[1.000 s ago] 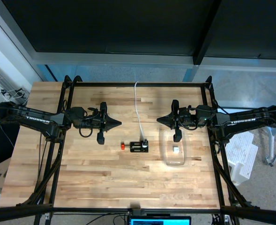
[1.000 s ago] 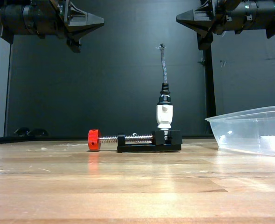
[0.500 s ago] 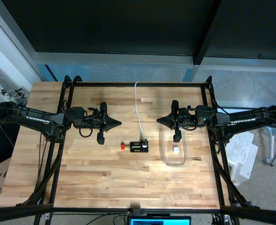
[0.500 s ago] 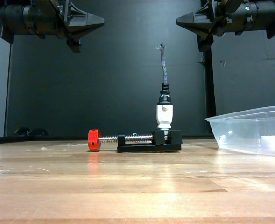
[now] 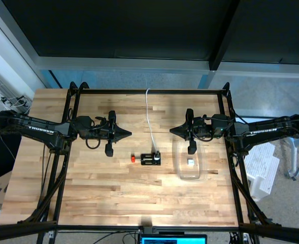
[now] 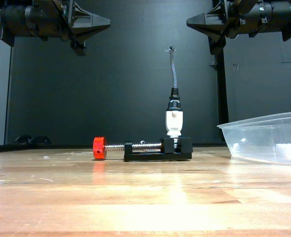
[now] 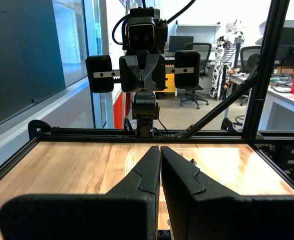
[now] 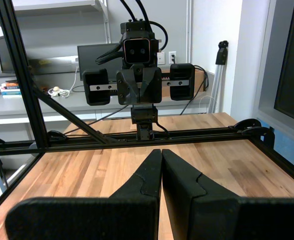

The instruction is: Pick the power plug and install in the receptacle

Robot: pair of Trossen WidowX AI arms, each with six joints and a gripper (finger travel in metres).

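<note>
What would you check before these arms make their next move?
1. Receptacle held upright in the black vise: ok.
2. Power plug located: cannot tell; only a tiny white piece shows in the clear tray.
3. Right gripper open for picking: not ok; it is shut, hanging high near the tray's far end.
4. Left gripper out of the way: ok; shut, high over the table's left half.
</note>
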